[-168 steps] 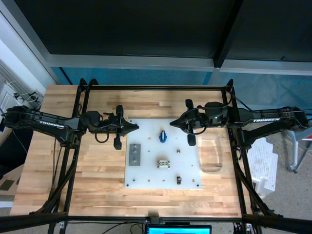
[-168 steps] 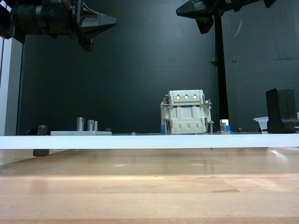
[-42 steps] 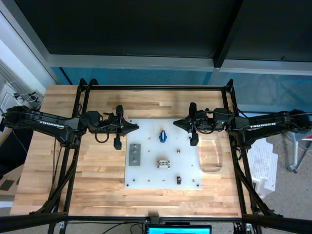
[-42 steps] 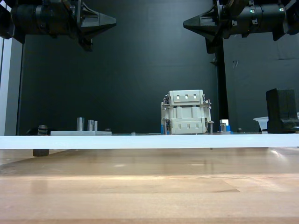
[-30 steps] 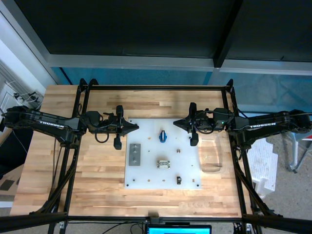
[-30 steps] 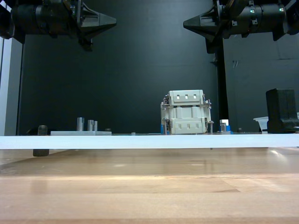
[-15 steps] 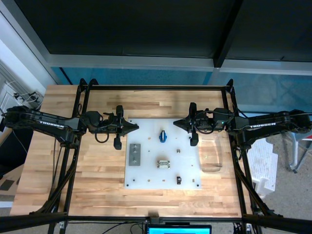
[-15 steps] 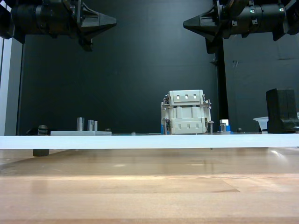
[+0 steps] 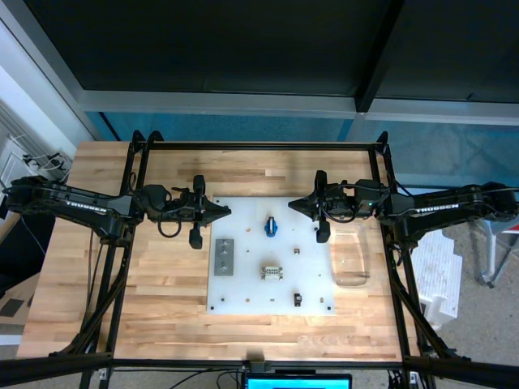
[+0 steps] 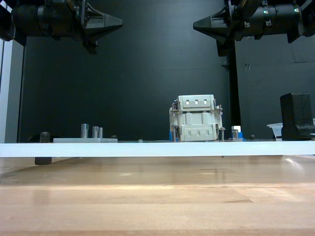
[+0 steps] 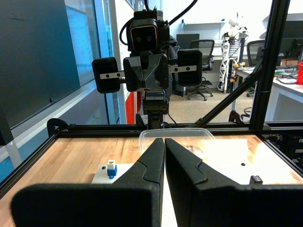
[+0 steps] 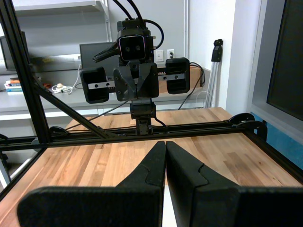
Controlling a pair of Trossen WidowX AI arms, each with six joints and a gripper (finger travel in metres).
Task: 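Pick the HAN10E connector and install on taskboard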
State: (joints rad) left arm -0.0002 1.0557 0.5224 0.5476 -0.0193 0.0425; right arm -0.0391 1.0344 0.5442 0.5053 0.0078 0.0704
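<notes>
The HAN10E connector (image 9: 272, 273) is sitting on the taskboard (image 9: 243, 296), a bit nearer the camera than the middle of the plate. From table height it looks like two pale beige housings stacked one on top of the other, standing upright with little metal bits at both ends. Just to its left on the board there's the grey metal block (image 9: 223, 257). The blue knob (image 9: 271, 226) is farther back, and a small black part (image 9: 298, 300) sits toward the near edge, off to the connector's right. A clear plastic tray (image 9: 350, 259) lies on the wooden table (image 9: 138, 292) right beside the board's right edge. The left gripper (image 9: 224, 211) hangs up in the air over the board's far left corner, pointing inward, and its wrist camera shows the fingers pressed flat together. The right gripper (image 9: 293, 205) mirrors it over the far right part of the board, fingers also squeezed together. Both are high above the connector and well apart from it, tips facing each other across the gap.
</notes>
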